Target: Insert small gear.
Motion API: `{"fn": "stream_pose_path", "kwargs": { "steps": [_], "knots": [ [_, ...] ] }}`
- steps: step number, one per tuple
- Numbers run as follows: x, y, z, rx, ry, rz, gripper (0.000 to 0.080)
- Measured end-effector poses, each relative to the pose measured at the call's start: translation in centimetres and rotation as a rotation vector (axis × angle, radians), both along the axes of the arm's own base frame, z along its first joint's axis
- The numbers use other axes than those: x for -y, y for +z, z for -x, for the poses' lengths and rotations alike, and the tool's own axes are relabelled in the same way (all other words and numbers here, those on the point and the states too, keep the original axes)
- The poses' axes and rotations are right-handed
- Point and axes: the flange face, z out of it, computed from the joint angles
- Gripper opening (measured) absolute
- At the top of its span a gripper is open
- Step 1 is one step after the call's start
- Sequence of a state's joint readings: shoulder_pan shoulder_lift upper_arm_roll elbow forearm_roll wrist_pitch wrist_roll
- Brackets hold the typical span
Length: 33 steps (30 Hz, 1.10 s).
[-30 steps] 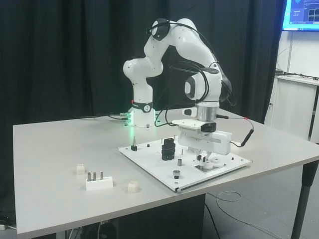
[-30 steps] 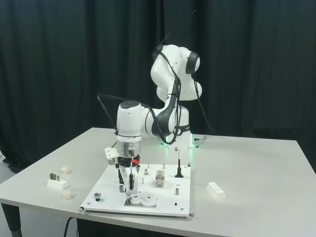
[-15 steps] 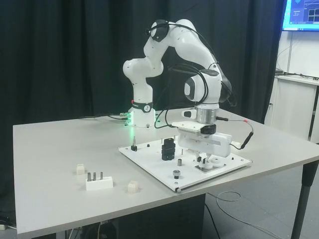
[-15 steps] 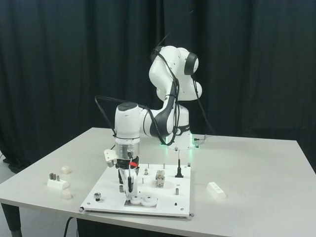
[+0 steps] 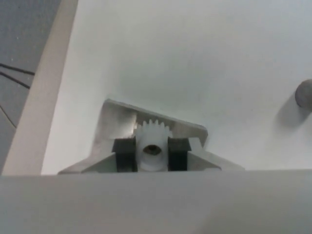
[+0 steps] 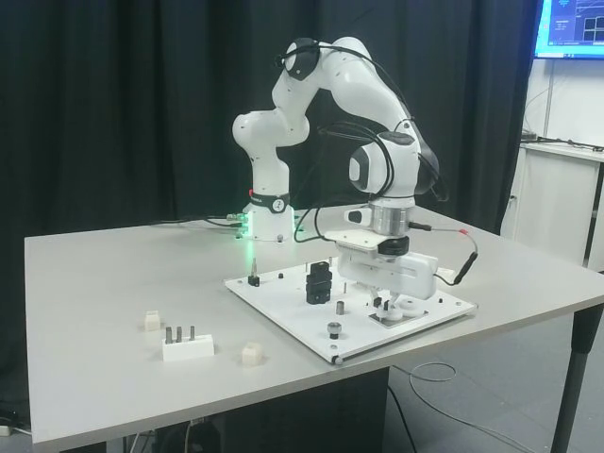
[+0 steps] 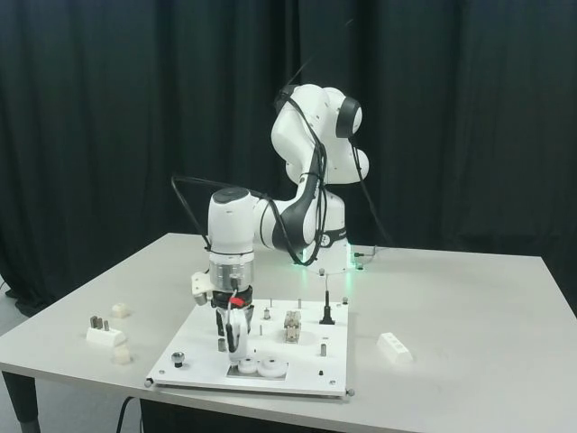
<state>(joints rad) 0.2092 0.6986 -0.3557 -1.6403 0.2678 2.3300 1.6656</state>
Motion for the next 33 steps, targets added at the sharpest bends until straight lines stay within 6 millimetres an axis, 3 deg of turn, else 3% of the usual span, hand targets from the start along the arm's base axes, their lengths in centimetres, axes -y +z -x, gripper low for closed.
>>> {"fn": "stream_pose_path", "kwargs": {
  "steps": [18,33],
  "knots": [
    [-0.02,-0.07,-0.06,0.009,-0.305,-0.009,0.0131],
    [-0.21,-0.18,-0.11,0.005,-0.223,0.006,0.0131]
  ]
}}
